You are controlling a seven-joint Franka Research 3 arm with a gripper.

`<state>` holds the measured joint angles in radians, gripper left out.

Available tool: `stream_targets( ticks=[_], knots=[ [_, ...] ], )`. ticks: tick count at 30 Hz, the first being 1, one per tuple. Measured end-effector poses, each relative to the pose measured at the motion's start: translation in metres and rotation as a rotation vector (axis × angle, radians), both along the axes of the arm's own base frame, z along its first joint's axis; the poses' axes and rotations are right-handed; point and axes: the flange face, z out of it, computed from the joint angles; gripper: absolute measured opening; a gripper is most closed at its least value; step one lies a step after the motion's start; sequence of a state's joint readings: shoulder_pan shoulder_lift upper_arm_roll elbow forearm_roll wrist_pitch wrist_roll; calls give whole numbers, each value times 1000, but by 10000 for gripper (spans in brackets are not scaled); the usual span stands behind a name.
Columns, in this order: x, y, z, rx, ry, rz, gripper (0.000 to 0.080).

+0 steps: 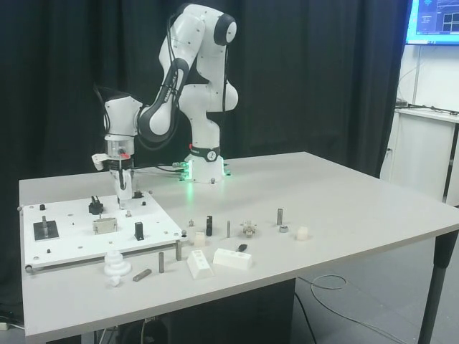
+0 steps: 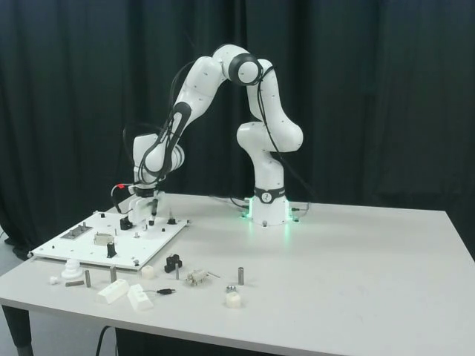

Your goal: Remove square peg 2.

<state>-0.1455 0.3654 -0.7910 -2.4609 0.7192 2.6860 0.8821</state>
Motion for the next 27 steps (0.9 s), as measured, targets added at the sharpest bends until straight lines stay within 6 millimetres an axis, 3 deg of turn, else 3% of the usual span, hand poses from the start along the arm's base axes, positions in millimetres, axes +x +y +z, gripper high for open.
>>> stream_targets(
  ticks=[5, 6, 13, 14, 27],
  knots=[
    [7, 0, 0, -7, -8, 5, 497],
    [8, 0, 0, -8, -10, 7, 276],
    [13, 1, 0, -16, -13, 21, 276],
    [13, 1, 0, -17, -13, 23, 92],
    [13, 1, 0, -19, -13, 32, 78]
  ],
)
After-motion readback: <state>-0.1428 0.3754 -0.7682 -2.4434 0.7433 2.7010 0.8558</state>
